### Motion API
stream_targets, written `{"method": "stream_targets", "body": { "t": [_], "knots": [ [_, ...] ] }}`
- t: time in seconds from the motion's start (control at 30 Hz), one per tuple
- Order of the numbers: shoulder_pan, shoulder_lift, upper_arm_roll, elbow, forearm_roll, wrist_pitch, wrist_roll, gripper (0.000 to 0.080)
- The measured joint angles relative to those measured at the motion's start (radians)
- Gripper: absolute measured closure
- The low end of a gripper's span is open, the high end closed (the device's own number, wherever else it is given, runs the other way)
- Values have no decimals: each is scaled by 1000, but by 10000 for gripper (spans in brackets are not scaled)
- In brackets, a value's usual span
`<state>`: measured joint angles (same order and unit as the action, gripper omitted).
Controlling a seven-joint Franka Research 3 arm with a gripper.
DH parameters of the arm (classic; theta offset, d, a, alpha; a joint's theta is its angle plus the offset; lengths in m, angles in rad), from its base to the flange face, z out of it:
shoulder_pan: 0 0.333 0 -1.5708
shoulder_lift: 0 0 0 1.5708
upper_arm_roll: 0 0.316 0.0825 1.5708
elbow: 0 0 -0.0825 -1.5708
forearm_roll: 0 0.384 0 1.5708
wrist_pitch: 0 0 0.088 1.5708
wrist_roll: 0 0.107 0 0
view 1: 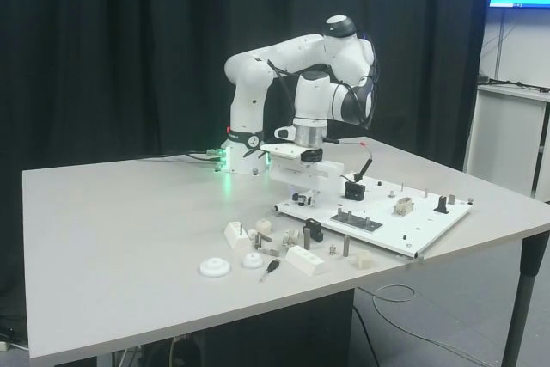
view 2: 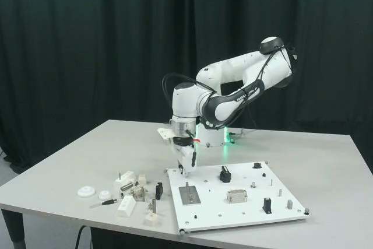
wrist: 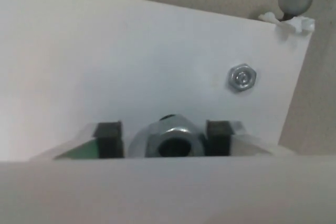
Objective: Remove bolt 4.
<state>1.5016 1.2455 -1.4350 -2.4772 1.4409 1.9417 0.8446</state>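
Gripping a grey metal hex-headed bolt between its black pads, the white arm's gripper is standing at the white board's corner.

White seven-joint arm arched from its base at frame centre, elbow high at upper right, wrist pointing straight down, gripper low at centre (black pads set slightly apart in the wrist view), fingers vertical
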Motion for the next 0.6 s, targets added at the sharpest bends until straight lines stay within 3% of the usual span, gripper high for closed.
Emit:
{"method": "stream_targets", "body": {
  "t": [0.03, 0.2, 0.23, 0.6],
  "knots": [
    [-1, 0, 0, -1, -1, 1, 0, 449],
    [-4, -1, -1, -5, 1, 4, 0, 449],
    [-4, -1, -1, -5, 1, 4, 0, 573],
    [-4, -1, -1, -6, 1, 3, -2, 572]
  ]
}}
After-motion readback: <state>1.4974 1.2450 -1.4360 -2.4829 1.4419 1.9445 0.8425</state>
